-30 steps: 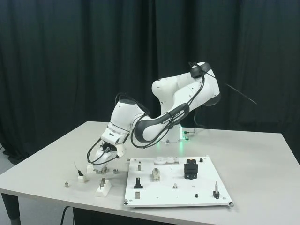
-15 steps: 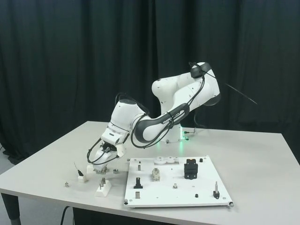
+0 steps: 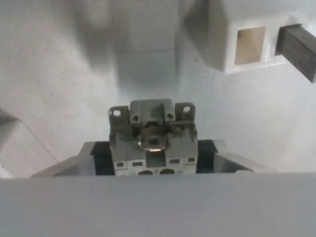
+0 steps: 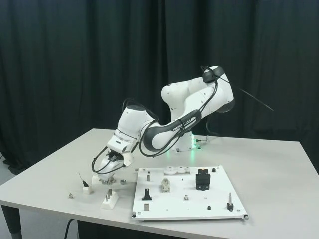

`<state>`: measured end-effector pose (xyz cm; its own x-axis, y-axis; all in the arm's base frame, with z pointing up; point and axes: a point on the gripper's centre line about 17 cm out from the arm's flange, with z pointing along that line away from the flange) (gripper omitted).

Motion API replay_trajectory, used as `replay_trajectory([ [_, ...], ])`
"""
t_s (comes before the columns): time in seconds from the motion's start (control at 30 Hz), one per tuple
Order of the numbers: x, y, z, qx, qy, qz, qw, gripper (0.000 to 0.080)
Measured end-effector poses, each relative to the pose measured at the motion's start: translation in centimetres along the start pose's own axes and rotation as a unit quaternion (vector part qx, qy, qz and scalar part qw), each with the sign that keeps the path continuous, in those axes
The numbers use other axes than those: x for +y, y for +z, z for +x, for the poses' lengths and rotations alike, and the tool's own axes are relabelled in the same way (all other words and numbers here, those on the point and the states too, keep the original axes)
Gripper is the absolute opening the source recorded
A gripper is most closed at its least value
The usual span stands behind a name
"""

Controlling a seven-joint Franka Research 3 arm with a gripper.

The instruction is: Insert waterproof.

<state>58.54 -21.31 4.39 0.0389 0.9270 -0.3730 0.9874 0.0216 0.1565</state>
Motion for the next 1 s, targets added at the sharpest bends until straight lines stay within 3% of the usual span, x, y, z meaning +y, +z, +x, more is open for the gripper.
replay_trajectory([
  [0.27,0.2,-0.9,-0.1,-0.001,0.019,0.004,0.9998,0.0317],
  [0.63,-0.4,-3.0,0.0,-0.004,0.047,0.032,0.9984,0.0317],
  [1.0,-0.6,-6.2,1.4,0.003,0.101,0.056,0.9933,0.0317],
])
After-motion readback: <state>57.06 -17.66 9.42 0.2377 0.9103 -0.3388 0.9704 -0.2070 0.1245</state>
